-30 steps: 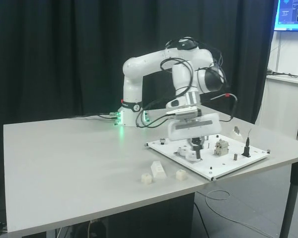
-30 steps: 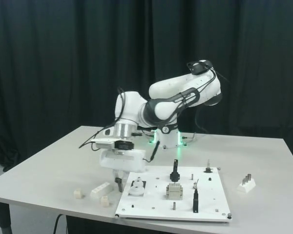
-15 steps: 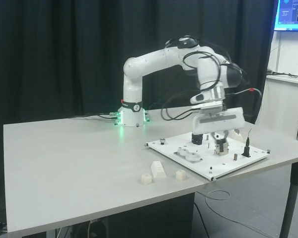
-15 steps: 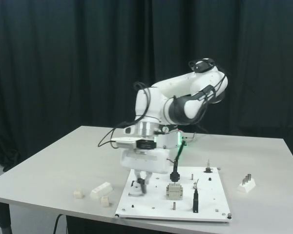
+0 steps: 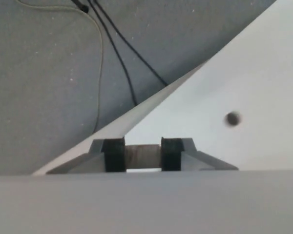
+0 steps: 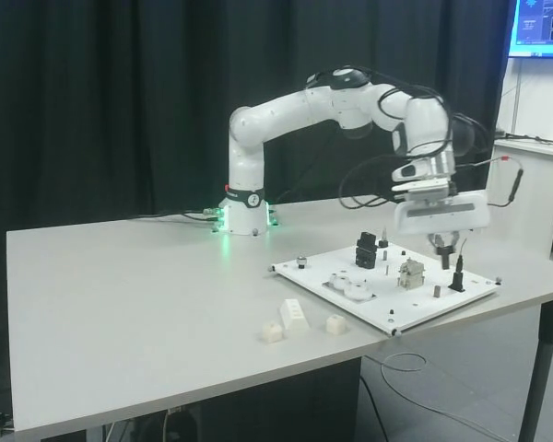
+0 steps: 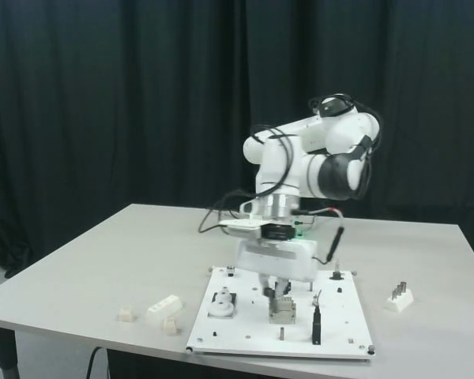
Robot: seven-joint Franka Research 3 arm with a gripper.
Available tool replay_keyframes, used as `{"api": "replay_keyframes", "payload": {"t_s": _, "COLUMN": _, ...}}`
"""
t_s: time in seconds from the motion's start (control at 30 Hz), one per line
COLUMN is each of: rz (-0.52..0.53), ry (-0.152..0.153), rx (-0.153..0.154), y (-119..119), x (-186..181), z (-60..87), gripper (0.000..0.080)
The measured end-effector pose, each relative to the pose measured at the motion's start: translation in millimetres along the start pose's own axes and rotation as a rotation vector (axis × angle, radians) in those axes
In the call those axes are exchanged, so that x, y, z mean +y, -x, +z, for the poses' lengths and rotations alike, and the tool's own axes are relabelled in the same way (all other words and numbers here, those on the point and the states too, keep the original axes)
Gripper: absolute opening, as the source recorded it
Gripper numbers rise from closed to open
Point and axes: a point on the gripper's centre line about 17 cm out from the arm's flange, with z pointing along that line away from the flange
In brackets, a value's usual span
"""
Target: Insert square peg 4.
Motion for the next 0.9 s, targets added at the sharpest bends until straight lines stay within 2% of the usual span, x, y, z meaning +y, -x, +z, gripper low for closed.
{"api": "replay_keyframes", "payload": {"t_s": 0.4, "rz": 0.05, "ry": 0.021, "rx": 0.0, "y": 38, "x": -69, "z": -16.6, "gripper": 0.0153}}
{"api": "replay_keyframes", "payload": {"t_s": 0.67, "rz": 0.111, "ry": 0.058, "rx": -0.003, "y": 66, "x": -100, "z": -22.9, "gripper": 0.0153}}
{"api": "replay_keyframes", "payload": {"t_s": 0.9, "rz": 0.216, "ry": 0.096, "rx": -0.002, "y": 88, "x": -115, "z": -21.6, "gripper": 0.0153}}
